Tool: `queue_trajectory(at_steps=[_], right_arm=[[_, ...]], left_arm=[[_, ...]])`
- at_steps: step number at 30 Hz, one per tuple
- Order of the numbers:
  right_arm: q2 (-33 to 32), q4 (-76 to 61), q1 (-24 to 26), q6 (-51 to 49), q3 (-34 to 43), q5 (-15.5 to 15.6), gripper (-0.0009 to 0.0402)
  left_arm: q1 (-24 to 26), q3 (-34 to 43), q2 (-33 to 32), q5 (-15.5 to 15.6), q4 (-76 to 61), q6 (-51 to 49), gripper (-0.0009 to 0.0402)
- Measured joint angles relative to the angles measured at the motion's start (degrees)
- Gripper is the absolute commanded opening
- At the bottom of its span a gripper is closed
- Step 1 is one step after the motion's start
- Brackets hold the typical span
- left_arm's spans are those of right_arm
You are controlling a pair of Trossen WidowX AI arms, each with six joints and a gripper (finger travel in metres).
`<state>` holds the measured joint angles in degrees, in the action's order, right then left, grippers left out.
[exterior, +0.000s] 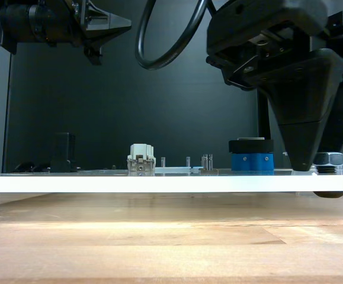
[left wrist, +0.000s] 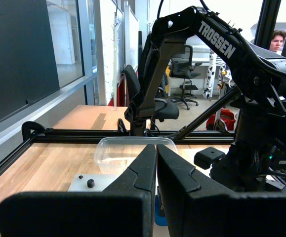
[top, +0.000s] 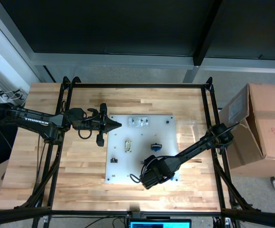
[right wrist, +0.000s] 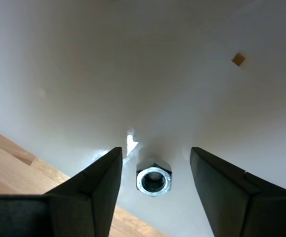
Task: Pick the M12 nut and place it on its threads and fasten
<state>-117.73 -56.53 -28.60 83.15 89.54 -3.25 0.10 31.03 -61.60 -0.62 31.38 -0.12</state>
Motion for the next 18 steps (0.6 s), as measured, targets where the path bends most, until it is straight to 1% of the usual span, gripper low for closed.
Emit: queue_trajectory(at_steps=[5,12,15,18], right_arm=[[1.60,0.07,0.00,-1.01,-0.02,0.07,0.0226],[3.69,-0.09,0.13,-4.33,0.81,-0.24,0.0224],[5.01,-0.83,0.26,-10.40,1.01,-0.20,0.0203],[6.16,-4.28,0.26,-20.68,1.01,-0.20,0.0160]], left_arm=[[0.00,0.00,0.00,0.00,0.00,0.00,0.0000],[0.00,0.00,0.00,0.02,0.00,0.00,0.0000],[0.00,0.00,0.00,0.02,0.00,0.02,0.0000],[0.00,0.00,0.00,0.00,0.00,0.00,0.0000]])
